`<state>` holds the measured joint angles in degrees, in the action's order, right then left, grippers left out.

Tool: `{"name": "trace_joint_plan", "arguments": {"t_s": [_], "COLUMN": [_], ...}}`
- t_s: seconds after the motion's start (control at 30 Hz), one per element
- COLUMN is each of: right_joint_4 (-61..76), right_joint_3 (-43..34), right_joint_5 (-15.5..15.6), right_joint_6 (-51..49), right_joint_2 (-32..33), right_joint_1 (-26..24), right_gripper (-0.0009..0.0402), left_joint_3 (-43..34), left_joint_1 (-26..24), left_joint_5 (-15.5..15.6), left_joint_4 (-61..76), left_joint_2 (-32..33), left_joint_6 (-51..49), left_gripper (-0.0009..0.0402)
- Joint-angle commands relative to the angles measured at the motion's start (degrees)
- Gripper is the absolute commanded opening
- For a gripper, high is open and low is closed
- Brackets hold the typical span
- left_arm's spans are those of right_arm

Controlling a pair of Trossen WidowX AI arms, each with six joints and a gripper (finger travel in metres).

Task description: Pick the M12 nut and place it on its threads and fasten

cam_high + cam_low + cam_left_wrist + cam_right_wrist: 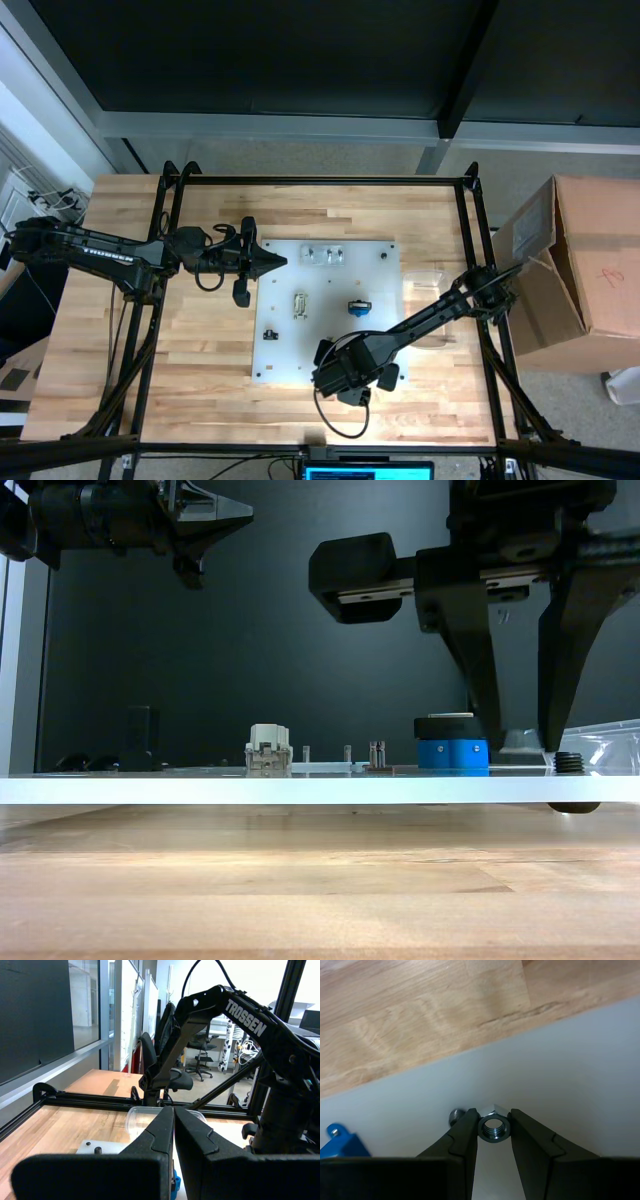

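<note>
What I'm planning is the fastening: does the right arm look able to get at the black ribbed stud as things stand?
Probably yes: the right gripper, shut on the M12 nut, hangs beside the bare stud, nothing between them. The left gripper, shut, hangs high over the white board's left edge.

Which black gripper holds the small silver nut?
The right gripper, over the white board's near edge, grips the nut; the left gripper hovers shut and empty by the board's left edge.
</note>
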<state>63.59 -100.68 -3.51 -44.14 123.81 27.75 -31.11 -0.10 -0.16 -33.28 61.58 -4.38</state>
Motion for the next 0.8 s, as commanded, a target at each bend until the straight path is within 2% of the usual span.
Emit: {"name": "trace_joint_plan", "arguments": {"t_s": [0.03,0.4,0.8], "right_joint_4": [-0.44,-0.48,-0.57], "right_joint_3": [0.04,0.04,0.04], "right_joint_5": [0.09,0.61,0.57], "right_joint_6": [-0.02,0.59,12.74], "right_joint_2": [0.37,0.37,0.37], "right_joint_1": [0.02,-0.39,-1.14], "right_gripper": [0.0012,0.0011,0.0011], "left_joint_3": [0.00,0.00,0.00], "left_joint_1": [0.00,0.02,0.02], "left_joint_5": [-0.02,-0.02,-0.02], "left_joint_4": [0.00,-0.02,0.00], "left_joint_2": [0.02,0.02,0.02], "left_joint_6": [0.00,0.00,0.02], "left_gripper": [0.0000,0.0000,0.0000]}}
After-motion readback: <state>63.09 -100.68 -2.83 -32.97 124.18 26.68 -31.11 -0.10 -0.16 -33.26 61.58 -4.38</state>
